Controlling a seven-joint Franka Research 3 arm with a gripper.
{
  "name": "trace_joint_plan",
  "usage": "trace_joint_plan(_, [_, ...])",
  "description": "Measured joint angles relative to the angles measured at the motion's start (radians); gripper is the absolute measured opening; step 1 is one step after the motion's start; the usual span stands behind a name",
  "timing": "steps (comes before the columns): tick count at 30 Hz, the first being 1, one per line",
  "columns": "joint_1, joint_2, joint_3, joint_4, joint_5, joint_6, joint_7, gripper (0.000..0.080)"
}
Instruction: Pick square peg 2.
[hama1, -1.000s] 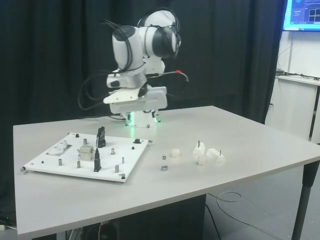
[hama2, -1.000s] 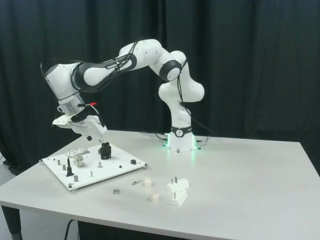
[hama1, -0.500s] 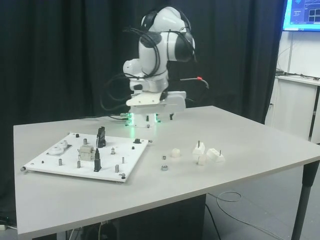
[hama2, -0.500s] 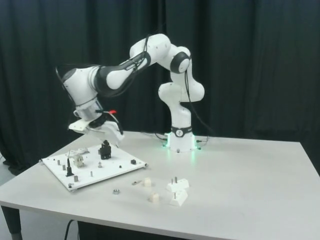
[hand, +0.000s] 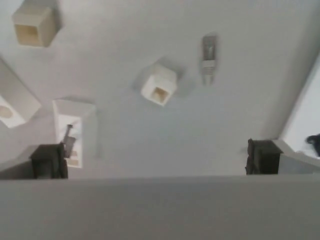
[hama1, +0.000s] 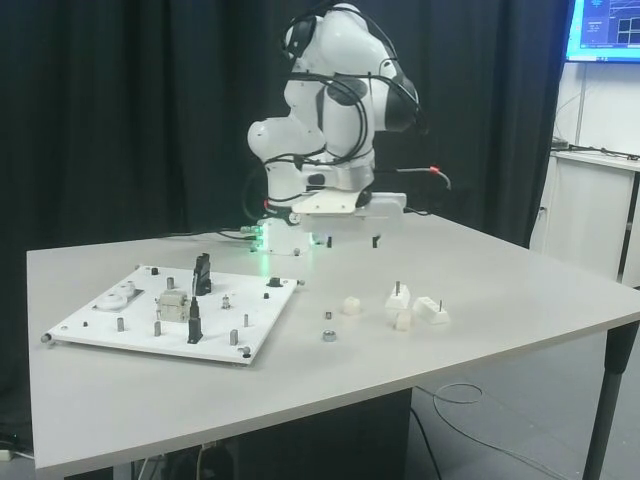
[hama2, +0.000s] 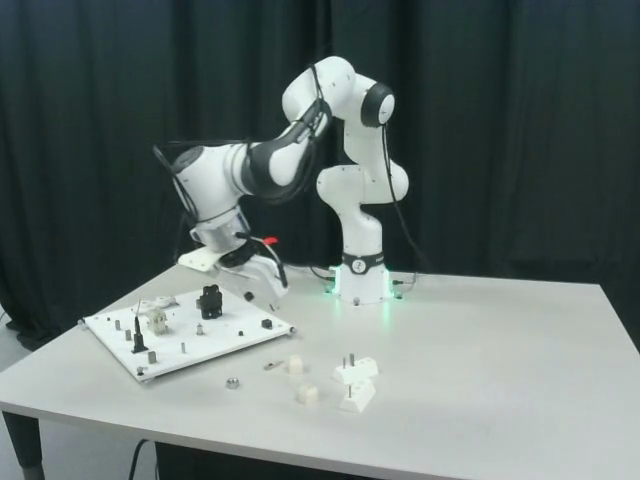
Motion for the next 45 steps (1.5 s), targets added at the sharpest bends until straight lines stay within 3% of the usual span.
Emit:
trace_joint_plan(7, [0.061,-0.052,0.008,-0.09,-0.009,0.089,0.104,0.08])
trace_joint_plan(16, [0.123,-0.092,0.015,-0.165,-0.009,0.175,0.228,0.08])
trace_joint_plan(29, [0.189,-0.118,0.026,-0.233,-0.009,0.279,0.319,0.08])
trace_joint_plan(45, [0.254,-0.145,0.031,-0.323,-0.008,0.369,0.379,0.08])
